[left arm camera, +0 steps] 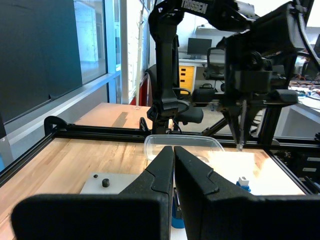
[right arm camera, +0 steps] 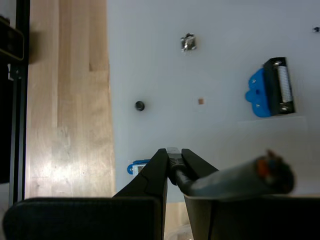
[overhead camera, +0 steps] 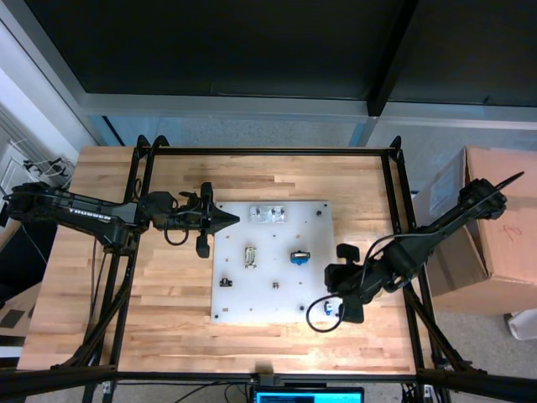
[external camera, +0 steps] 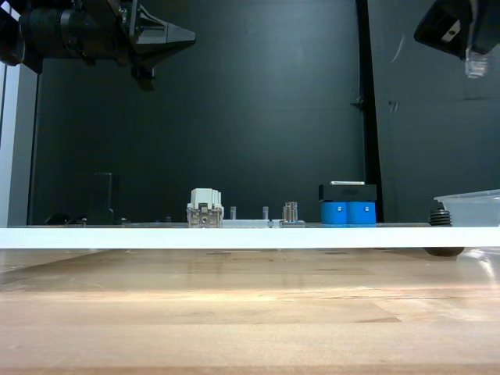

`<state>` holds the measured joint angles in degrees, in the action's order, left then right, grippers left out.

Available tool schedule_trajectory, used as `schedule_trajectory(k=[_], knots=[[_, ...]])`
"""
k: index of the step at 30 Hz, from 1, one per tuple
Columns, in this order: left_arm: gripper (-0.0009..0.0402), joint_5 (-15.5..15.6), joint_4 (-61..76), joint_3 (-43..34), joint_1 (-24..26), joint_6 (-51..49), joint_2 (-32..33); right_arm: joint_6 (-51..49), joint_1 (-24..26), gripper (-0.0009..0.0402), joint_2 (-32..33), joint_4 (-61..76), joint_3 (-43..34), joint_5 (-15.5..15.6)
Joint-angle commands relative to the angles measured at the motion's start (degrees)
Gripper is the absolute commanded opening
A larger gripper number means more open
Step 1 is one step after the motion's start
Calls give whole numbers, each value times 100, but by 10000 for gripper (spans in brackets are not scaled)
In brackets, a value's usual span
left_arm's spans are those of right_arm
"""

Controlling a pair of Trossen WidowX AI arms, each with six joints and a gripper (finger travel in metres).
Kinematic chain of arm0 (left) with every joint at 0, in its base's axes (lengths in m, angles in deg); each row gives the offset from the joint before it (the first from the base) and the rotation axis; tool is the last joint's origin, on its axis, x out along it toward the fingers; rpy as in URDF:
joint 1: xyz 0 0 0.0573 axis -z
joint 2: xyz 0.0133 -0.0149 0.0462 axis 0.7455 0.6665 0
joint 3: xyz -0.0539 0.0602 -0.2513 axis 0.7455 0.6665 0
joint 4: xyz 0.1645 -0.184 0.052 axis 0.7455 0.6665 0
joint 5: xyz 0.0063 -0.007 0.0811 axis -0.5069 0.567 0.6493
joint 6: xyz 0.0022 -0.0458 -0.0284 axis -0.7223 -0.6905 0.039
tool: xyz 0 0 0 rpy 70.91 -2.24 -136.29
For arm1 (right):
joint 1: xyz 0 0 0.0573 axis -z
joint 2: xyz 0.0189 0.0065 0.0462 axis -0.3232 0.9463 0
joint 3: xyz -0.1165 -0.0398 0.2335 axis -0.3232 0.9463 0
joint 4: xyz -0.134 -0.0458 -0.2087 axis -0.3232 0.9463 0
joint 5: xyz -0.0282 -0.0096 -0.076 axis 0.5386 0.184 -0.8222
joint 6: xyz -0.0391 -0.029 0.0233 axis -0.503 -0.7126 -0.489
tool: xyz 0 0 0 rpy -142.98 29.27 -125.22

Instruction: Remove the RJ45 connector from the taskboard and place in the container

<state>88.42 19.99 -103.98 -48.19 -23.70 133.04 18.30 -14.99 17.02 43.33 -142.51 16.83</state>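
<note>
Right gripper [right arm camera: 173, 151]: fingers clamped on RJ45 connector [right arm camera: 174, 160], high over taskboard [overhead camera: 260, 306], 5 o'clock corner. Connector clear of seat, long axis vertical, plug end down. Cut cable stub [right arm camera: 235, 180] trails up behind fingers. Clear container [external camera: 469, 205] beneath, cut off at low view's edge; contents indistinct. Left gripper [overhead camera: 228, 220]: fingers pressed together, empty, raised over board's 10 o'clock edge.
</note>
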Motion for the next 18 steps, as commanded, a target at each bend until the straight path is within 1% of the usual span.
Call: schedule_trajectory(k=[1,10,15,18], knots=[[0,0,-2,0,0,2,0,90,133,0,-236,0,190,-4],[0,0,-2,0,0,2,0,103,505,0,-765,31,658,-2],[0,0,-2,0,-2,2,0,103,643,1,-997,254,772,-4],[0,0,-2,0,-2,2,0,103,704,14,-1161,306,846,-4]])
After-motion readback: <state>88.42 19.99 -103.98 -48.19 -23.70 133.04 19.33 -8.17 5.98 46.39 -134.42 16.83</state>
